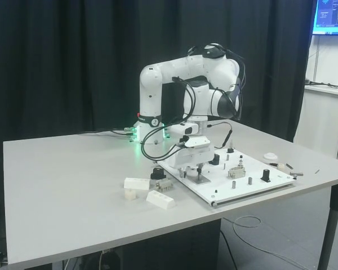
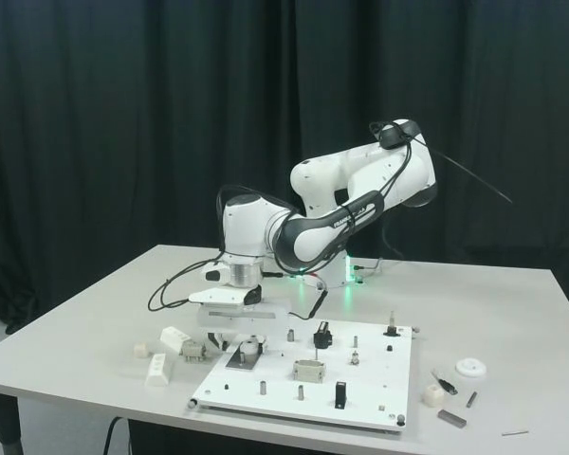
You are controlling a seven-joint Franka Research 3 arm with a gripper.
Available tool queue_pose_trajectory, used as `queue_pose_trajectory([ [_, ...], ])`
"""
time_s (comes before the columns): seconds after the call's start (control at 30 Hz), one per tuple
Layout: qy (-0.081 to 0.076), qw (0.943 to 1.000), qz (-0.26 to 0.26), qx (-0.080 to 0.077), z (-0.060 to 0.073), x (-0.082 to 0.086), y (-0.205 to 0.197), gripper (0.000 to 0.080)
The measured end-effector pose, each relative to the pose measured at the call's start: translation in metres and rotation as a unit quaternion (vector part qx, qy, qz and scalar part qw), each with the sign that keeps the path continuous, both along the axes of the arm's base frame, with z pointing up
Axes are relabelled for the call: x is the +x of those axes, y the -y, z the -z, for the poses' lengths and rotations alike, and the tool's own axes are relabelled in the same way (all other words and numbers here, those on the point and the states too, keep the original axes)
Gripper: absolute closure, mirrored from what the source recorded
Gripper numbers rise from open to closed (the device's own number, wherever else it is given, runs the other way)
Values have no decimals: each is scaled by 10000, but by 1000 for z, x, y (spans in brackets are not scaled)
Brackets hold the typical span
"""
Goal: Remove medium gear.
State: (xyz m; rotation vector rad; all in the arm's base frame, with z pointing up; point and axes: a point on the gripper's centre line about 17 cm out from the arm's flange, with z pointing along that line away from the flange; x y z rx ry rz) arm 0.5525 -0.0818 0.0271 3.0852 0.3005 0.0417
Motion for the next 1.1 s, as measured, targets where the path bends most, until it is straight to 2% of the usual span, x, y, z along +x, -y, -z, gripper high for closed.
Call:
queue_pose_trajectory([
  [0.2, -55, 9999, 34, 86, 1, -3, -11, 24],
  [0.23, -66, 9999, 49, 97, 1, -3, -13, 198],
  [0.27, -76, 9999, 69, 106, 1, -4, -14, 198],
  [0.3, -82, 9999, 87, 99, 1, -4, -15, 360],
  [0.47, -86, 9999, 97, 81, 1, -4, -15, 360],
  [0.5, -83, 9999, 96, 75, 1, -4, -15, 402],
  [0.93, -75, 9999, 88, 56, 0, -3, -14, 401],
  [1.1, -96, 9999, 93, 71, -8, -4, -15, 401],
])
